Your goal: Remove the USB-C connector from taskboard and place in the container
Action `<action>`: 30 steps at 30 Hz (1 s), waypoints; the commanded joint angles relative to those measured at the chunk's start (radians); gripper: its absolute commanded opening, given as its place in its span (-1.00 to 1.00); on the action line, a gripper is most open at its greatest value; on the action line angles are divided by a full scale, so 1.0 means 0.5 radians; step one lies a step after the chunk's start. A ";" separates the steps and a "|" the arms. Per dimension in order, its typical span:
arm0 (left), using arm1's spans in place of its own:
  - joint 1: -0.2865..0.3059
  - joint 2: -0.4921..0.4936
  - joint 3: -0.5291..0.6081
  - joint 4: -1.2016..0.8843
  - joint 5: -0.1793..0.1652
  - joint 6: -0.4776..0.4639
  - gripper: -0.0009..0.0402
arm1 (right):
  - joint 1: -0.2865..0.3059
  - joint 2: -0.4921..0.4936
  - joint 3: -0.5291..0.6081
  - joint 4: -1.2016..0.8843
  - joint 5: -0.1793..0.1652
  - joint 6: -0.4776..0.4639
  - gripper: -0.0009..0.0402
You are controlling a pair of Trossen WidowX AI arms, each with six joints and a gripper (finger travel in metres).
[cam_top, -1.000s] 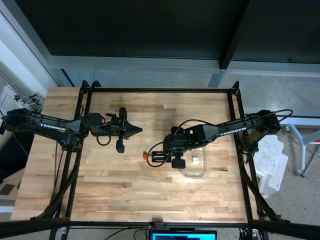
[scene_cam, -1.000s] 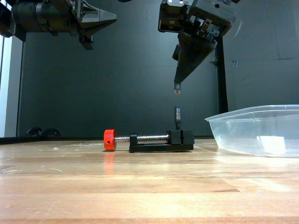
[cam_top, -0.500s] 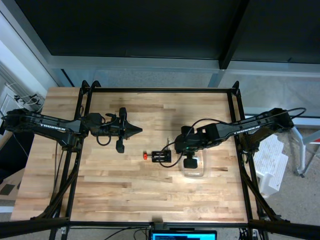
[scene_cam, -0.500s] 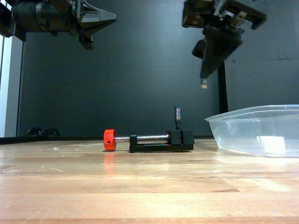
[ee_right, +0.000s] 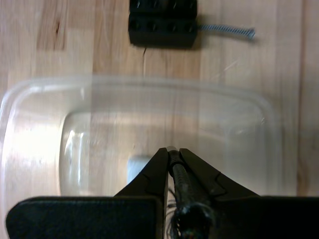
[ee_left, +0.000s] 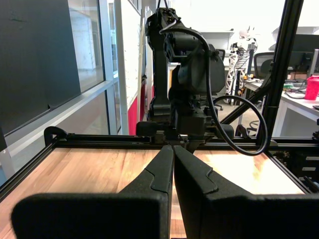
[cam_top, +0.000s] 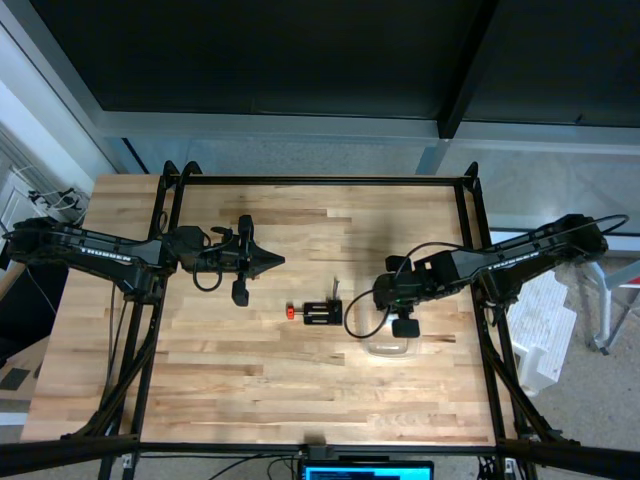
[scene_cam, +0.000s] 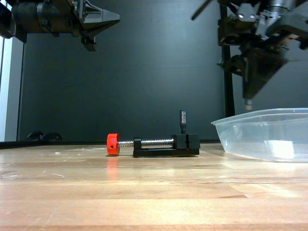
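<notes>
**Right gripper held USB-C connector over container, left gripper parked**

The right gripper hung above the container, pointing straight down. Its fingers were clamped on the USB-C connector, a thin dark stick gripped between the two tips. In the low view the connector's pale end sat just above the container's rim, touching nothing. In the right wrist view that end was over the container's floor, just beside a small whitish block lying inside. So the connector was off the taskboard, in the air and not in the tray.

The taskboard sat on the wooden table. In the high view it was at 9 o'clock from the container, near it but not touching. Its red-orange knob was at the taskboard's 9 o'clock end, facing away from the container. A bare threaded screw ran from the knob into the black block. A thin upright pin stood on the block at the end nearer the container.

The left gripper had its fingers pressed together tip to tip. In the high view it was at about 10 o'clock from the taskboard, well apart from it, with its tip pointing toward 3 o'clock. In the low view it was high above the table, about level with the right arm's wrist.
</notes>
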 commanded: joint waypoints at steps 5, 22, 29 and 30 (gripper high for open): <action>0.000 0.000 0.001 0.001 0.001 0.000 -0.96 | 0.042 -0.053 -0.099 -0.018 0.002 0.086 -0.88; 0.000 0.000 0.001 0.001 0.001 0.000 -0.96 | 0.077 -0.056 -0.040 -0.053 0.001 0.152 -0.14; 0.001 0.000 0.001 0.001 0.001 0.000 -0.96 | 0.083 -0.056 -0.007 -0.072 0.001 0.153 -0.01; 0.000 0.000 0.001 0.001 0.001 0.000 -0.96 | 0.085 -0.056 -0.008 -0.072 0.001 0.153 -0.01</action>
